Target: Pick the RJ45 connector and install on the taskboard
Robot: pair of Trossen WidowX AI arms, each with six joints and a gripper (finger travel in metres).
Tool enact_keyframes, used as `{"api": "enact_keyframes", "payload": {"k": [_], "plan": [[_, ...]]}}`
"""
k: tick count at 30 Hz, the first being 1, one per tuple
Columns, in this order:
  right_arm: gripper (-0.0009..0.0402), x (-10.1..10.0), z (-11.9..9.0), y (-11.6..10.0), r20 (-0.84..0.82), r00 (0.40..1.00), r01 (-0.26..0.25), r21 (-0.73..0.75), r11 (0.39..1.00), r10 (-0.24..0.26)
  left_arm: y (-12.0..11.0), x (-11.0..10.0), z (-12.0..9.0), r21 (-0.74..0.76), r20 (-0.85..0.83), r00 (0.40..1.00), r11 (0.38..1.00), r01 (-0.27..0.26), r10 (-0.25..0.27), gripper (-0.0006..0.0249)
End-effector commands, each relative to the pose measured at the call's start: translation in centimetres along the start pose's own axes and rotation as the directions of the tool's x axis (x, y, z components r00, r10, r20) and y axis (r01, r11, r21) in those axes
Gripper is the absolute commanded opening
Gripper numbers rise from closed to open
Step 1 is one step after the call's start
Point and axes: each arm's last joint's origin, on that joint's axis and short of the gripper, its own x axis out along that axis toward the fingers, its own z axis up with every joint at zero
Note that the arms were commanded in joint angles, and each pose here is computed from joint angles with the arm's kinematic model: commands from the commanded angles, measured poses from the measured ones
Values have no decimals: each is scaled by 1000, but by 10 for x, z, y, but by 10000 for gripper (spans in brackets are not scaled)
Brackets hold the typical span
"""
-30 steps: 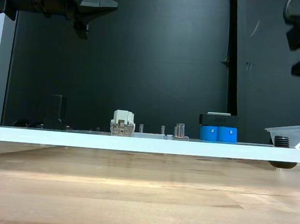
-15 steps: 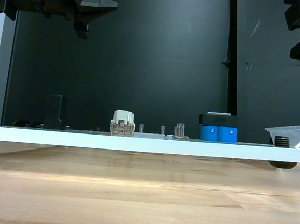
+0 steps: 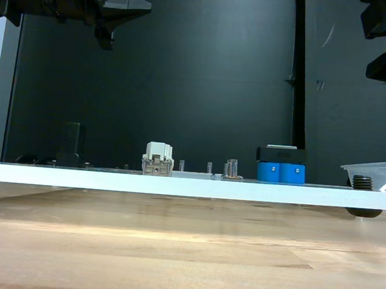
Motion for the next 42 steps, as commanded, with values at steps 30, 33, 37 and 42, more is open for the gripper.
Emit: {"api": "enact_keyframes", "payload": {"k": [30,33,37,42], "plan": [[0,21,61,87,-7,1000,8,-66,998,-8,0,0,0,0,0,1000,1000,0,0,0],[0,23,63,92,-10,1000,8,-72,997,-9,0,0,0,0,0,1000,1000,0,0,0],[0,25,65,96,-9,1000,5,-78,997,-6,0,0,0,0,0,1000,1000,0,0,0],[0,33,65,101,-15,1000,7,-87,996,-8,0,0,0,0,0,1000,1000,0,0,0]]}}
